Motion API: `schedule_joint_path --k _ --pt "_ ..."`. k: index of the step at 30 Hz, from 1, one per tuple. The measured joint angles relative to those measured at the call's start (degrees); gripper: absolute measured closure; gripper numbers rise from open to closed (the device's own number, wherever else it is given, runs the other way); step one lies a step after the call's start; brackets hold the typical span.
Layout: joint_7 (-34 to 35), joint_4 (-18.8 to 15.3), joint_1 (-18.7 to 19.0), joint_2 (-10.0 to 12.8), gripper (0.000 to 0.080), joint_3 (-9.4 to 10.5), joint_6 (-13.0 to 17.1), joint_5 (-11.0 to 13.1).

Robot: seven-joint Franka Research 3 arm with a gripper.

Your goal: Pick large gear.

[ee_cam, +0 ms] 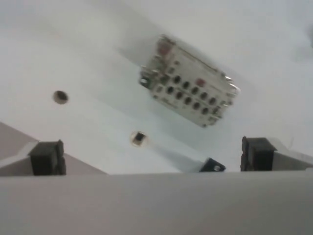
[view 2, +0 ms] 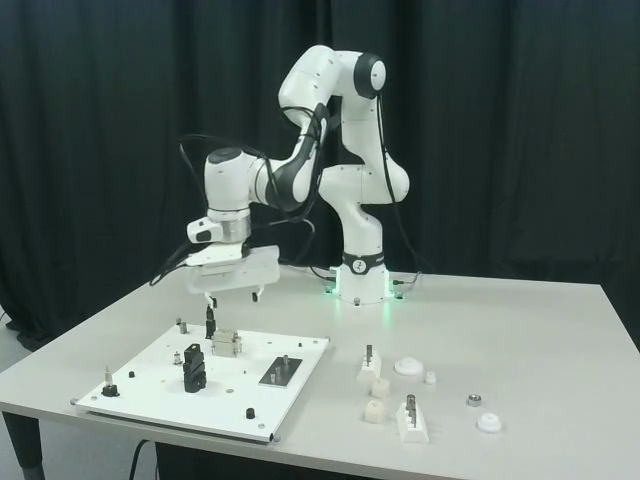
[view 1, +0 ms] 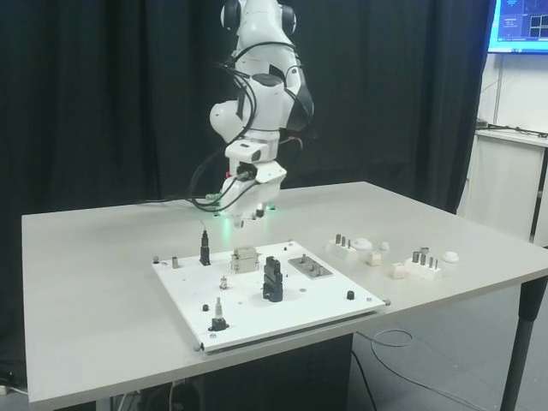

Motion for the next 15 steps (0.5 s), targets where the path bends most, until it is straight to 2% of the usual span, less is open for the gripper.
schedule_joint_path --k 15 --pt "-0.62 -5.36 6.57 -5.39 0.0003 0.21 -0.62 -2.35"
